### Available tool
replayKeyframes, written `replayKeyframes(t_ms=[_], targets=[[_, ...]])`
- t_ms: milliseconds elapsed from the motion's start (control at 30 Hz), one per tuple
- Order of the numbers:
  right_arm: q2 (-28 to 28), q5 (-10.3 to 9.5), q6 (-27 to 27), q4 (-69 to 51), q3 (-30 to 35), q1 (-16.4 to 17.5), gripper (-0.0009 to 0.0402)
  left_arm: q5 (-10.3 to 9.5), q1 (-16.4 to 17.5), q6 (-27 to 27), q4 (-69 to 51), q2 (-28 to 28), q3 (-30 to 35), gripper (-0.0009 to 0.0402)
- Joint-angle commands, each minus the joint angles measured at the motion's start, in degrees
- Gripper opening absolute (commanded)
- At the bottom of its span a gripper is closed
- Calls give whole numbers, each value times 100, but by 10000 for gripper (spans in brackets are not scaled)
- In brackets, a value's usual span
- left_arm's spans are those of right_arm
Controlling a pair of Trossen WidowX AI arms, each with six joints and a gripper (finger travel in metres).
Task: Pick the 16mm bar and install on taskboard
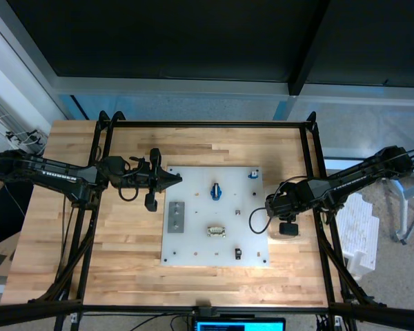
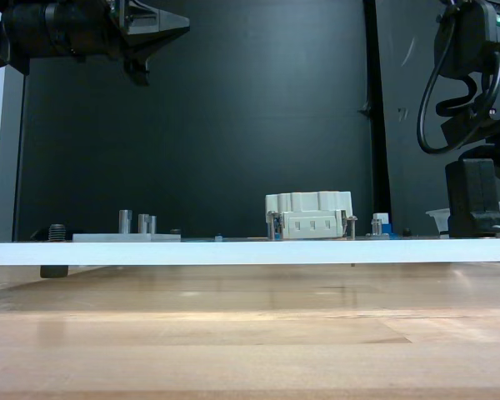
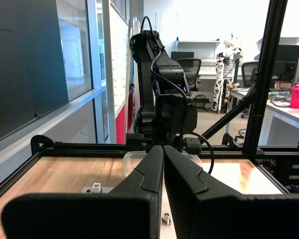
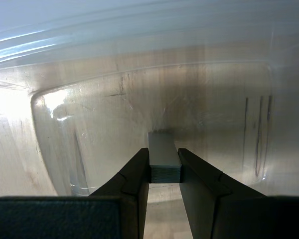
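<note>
Wooden table (image 1: 90,262) inside black frame. Left gripper (image 3: 163,147) raised high over far-left corner of taskboard (image 1: 193,256), fingers pressed together. Board carries grey block (image 1: 175,216), blue knob (image 1: 216,191), metal connector (image 1: 216,232). Clear tray (image 4: 65,124) just beside board's right edge. Right gripper (image 4: 163,152) down inside tray, fingers clamped on 16mm bar (image 4: 164,147); whether bar touches tray floor cannot be told.

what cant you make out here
- Right wrist view: 16mm bar, lower end covered by right gripper jaws shut on it in the clear tray.
- High view: the bar, hidden under that gripper beside the taskboard.
- Left wrist view: taskboard, mostly blocked by the left gripper, shut, hovering over its left edge.
</note>
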Motion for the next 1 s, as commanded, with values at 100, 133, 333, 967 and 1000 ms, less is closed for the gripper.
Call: replayKeyframes(t_ms=[100,133,333,967,1000], targets=[[-15,-2,11,-175,173,0,7,2,0,2,2,2,0,0],[-28,-2,11,-243,232,2,7,2,2,2,2,2,0,0],[-107,-4,9,-667,605,2,7,2,2,2,2,2,0,0],[-131,-2,9,-1563,1504,55,7,2,2,2,2,2,0,0],[-131,-2,11,-1563,1504,66,6,2,0,2,2,2,0,0]])
